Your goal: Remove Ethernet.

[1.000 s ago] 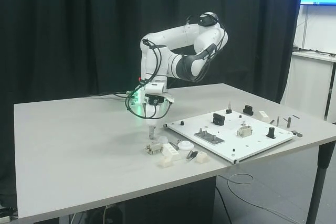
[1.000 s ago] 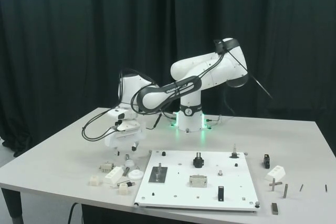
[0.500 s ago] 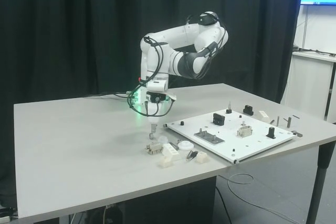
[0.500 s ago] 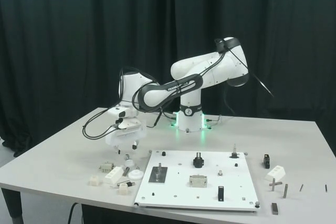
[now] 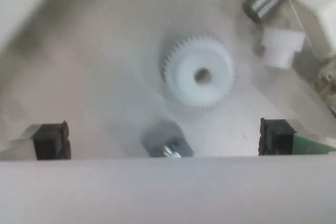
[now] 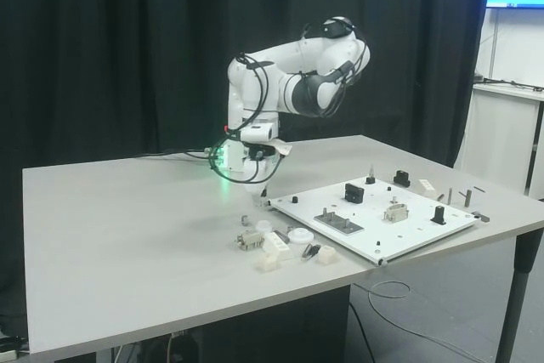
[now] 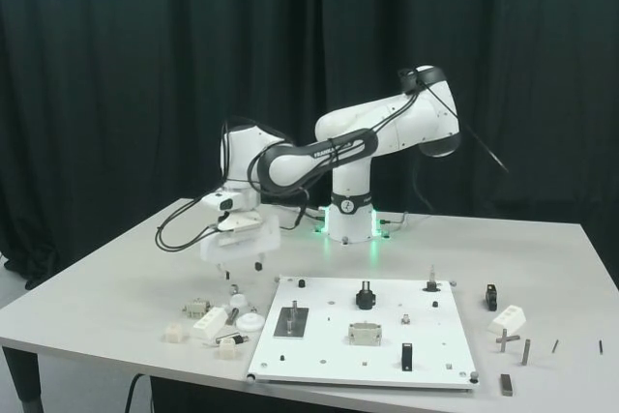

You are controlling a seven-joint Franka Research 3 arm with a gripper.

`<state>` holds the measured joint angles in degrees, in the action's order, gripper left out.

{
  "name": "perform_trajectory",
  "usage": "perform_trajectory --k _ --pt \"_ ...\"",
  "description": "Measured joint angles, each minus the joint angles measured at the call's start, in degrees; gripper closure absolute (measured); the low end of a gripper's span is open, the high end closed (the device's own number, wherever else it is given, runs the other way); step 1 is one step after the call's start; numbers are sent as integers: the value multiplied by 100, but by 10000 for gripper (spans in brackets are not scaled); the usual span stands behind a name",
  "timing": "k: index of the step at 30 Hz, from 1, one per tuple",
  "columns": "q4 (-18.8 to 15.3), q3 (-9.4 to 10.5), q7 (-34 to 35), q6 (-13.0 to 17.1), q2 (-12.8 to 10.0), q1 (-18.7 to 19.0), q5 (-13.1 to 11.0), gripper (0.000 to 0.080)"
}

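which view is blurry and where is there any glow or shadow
Wrist view: soft throughout, the white gear smeared, a dark shadow patch on the table just below it. First room view: sharp, a green glow at the arm's base. Second room view: sharp, the same green glow on the grey table.

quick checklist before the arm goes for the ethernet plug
1. Gripper open, nothing between its fingers: ok
2. Gripper above the table, touching no part: ok
3. White gear lies flat under the gripper, apart from it: ok
4. Ethernet plug picked out on the white board: cannot tell
5. Gripper over the board: not ok, it hangs over the loose parts beside the board
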<state>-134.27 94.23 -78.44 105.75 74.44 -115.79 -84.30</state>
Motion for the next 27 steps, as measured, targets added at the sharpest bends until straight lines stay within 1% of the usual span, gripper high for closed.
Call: perform_trajectory --k 8,12,15,19,23,27 --pt "-78 -381 594 -661 -48 380 252 3" --pt "-123 -550 931 -934 -59 609 365 3" --pt "-175 -658 1198 -1089 -85 808 443 3" --pt "-252 -764 1461 -1224 -143 1077 509 3" --pt "-334 -858 1732 -1367 -178 1355 520 3" --pt "-406 -941 2184 -1471 -188 1639 520 3"
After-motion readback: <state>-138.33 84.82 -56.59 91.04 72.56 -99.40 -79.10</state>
